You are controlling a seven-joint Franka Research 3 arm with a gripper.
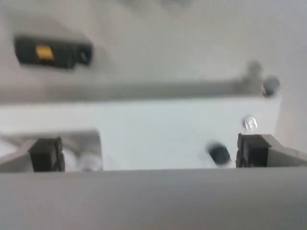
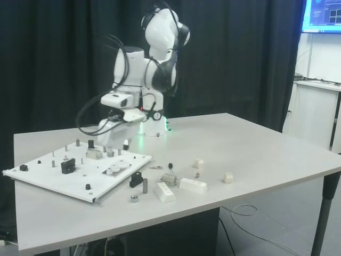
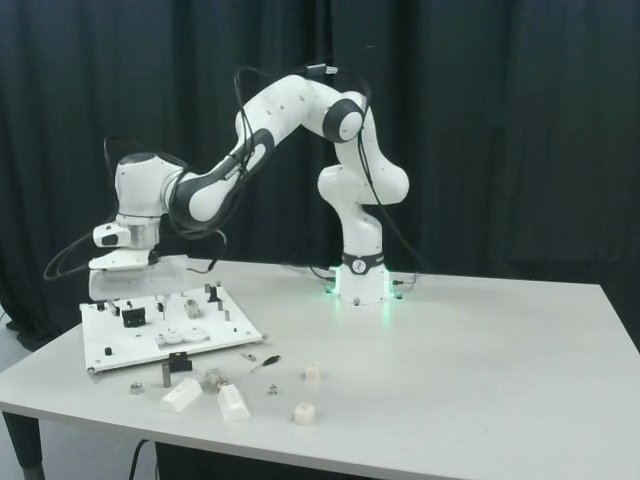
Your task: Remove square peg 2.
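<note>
- We see the gripper [image 1: 148, 153] above the white board [image 2: 48, 178], fingers spread wide, nothing between them.
- Which peg on the board is square peg 2, we cannot tell.
- Loose white blocks [image 2: 193, 185] lie on the table [image 2: 266, 154] at the board's three o'clock in the first room view.

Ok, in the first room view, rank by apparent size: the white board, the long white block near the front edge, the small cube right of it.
1. white board
2. long white block
3. small cube
</note>
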